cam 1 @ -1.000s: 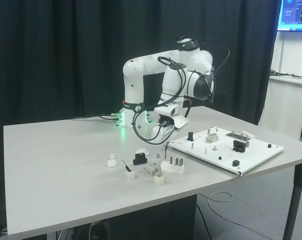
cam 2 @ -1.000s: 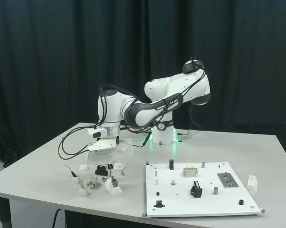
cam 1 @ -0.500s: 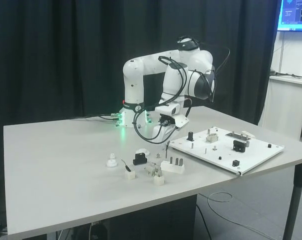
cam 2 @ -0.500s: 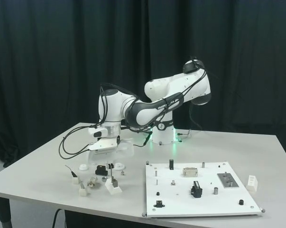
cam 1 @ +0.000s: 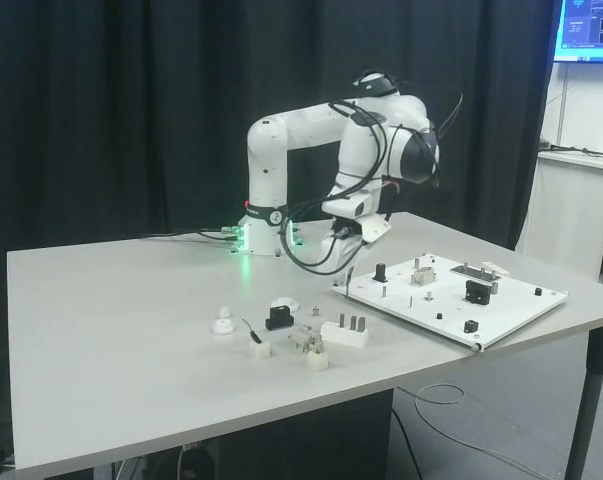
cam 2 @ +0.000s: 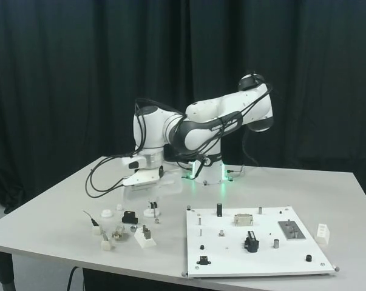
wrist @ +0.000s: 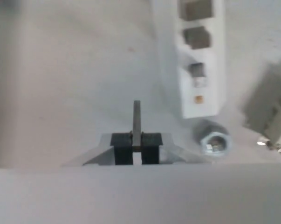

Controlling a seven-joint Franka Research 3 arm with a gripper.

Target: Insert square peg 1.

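Observation:
A thin grey square peg [wrist: 136,116] sticks out from between the black fingertips of my gripper [wrist: 136,148], which is shut on it. In the first room view the gripper [cam 1: 347,272] hangs above the table with the peg [cam 1: 348,288] pointing down, just at the near-left corner of the white board [cam 1: 501,310]. The second room view puts the gripper [cam 2: 151,200] left of the board [cam 2: 231,257], above the loose parts. The white peg holder [wrist: 198,70] with other pegs in it lies beside the held peg, apart from it.
A metal nut [wrist: 214,142] and a grey connector [wrist: 270,116] lie on the table by the holder [cam 1: 344,333]. A black part [cam 1: 278,319] and white parts [cam 1: 221,323] sit further left. The board carries black fixtures [cam 1: 379,271] and small posts.
The arm has risen and swung from above the holder toward the board's corner, carrying the peg. The loose parts have not moved.

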